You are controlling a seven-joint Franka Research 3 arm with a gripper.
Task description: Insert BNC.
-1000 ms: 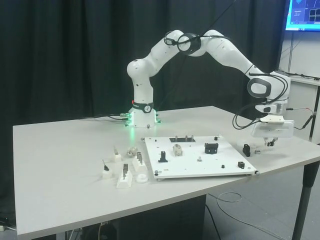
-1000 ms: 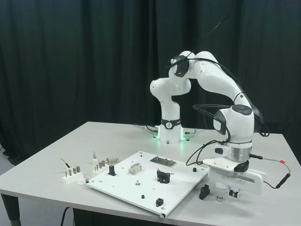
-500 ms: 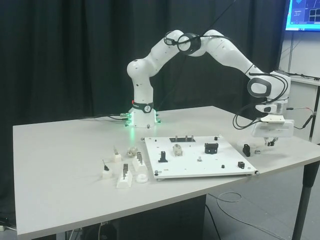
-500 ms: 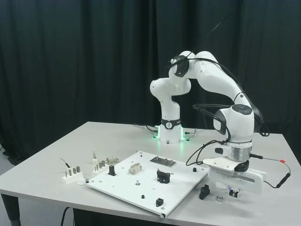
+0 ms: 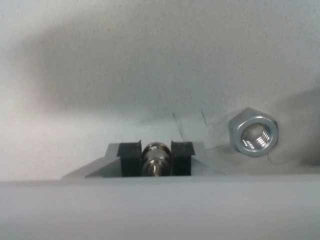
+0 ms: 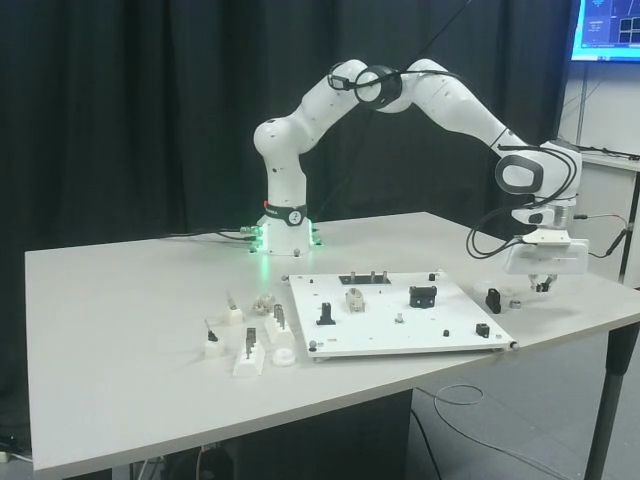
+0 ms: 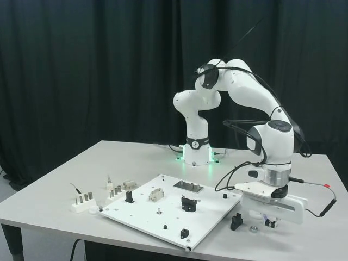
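My gripper (image 5: 156, 156) is shut on a small metal BNC connector (image 5: 155, 165), which sits between the two black pads (image 5: 129, 158). In the room views the gripper (image 6: 541, 285) hangs just above the grey table, off the right edge of the white assembly board (image 6: 400, 325). From the second room view the gripper (image 7: 270, 221) is low over the table beside that board (image 7: 163, 212). The connector itself is too small to make out in either room view.
A loose metal hex nut (image 5: 253, 132) lies on the table close to the gripper, also visible as the nut (image 7: 253, 228). A black block (image 6: 493, 299) stands between the gripper and the board. White holders with small parts (image 6: 250, 350) sit left of the board.
The gripper has risen slightly off the table with the connector in it. Nothing else has moved.
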